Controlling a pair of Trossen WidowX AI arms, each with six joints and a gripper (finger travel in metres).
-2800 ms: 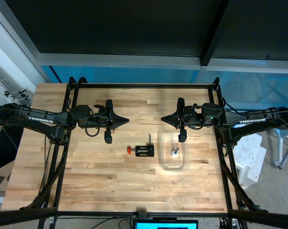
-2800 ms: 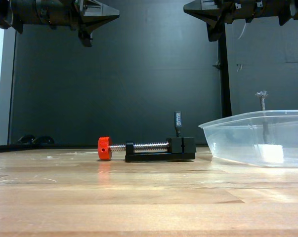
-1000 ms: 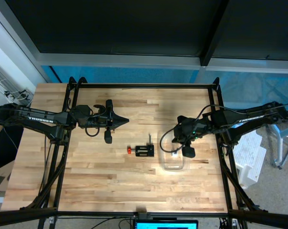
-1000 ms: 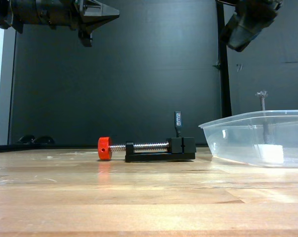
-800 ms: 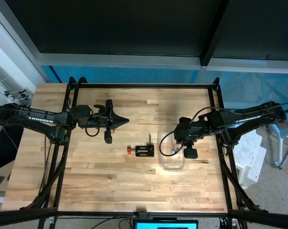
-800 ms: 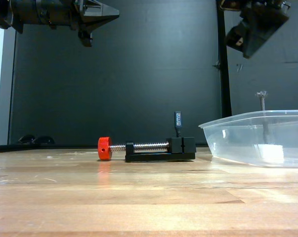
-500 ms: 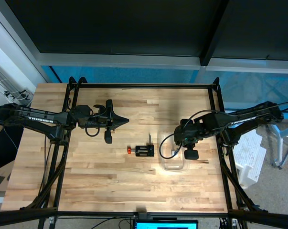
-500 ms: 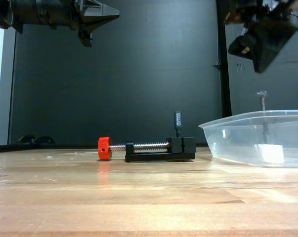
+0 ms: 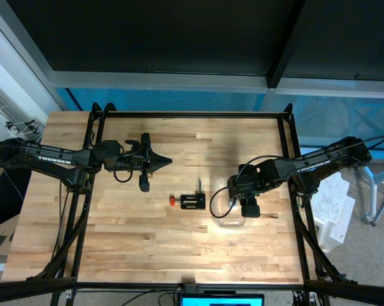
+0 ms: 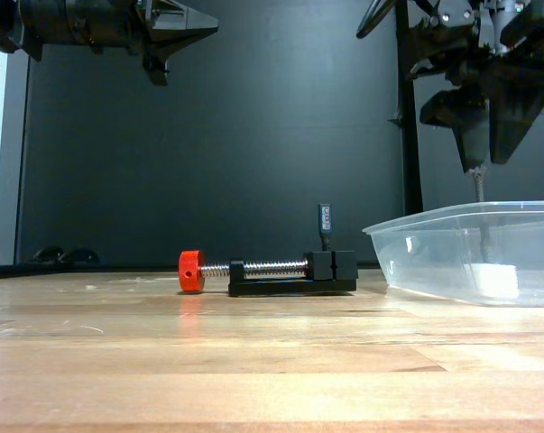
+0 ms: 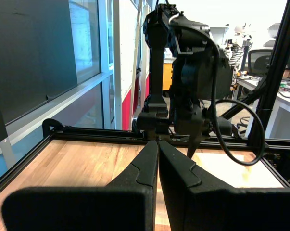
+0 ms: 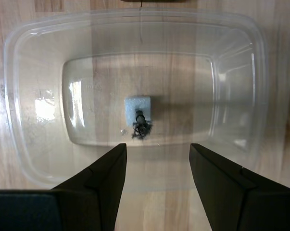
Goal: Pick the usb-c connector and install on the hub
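Observation:
The hub (image 9: 192, 202) is a small black block with an orange-red knob (image 10: 190, 271), lying on the table left of a clear tray (image 9: 232, 223). The usb-c connector (image 12: 139, 117) stands upright in a white foam block (image 12: 137, 107) on the tray's floor; its top shows above the rim (image 10: 477, 173). My right gripper (image 12: 157, 147) points straight down over the tray, open, its fingers (image 10: 473, 135) just above the connector and touching nothing. My left gripper (image 9: 168, 161) hangs parked high at the back left, shut and empty (image 11: 157, 143).
A black frame (image 9: 192, 115) borders the wooden table (image 9: 128, 248) at the back and sides. A thin black post (image 10: 324, 221) stands up from the hub's right end. The tray's near rim (image 10: 416, 227) lies close to the hub.
My right arm has left its raised parked pose, swung forward and tipped down, and its gripper now hangs over the tray above the connector. Left arm, hub and tray are unmoved.

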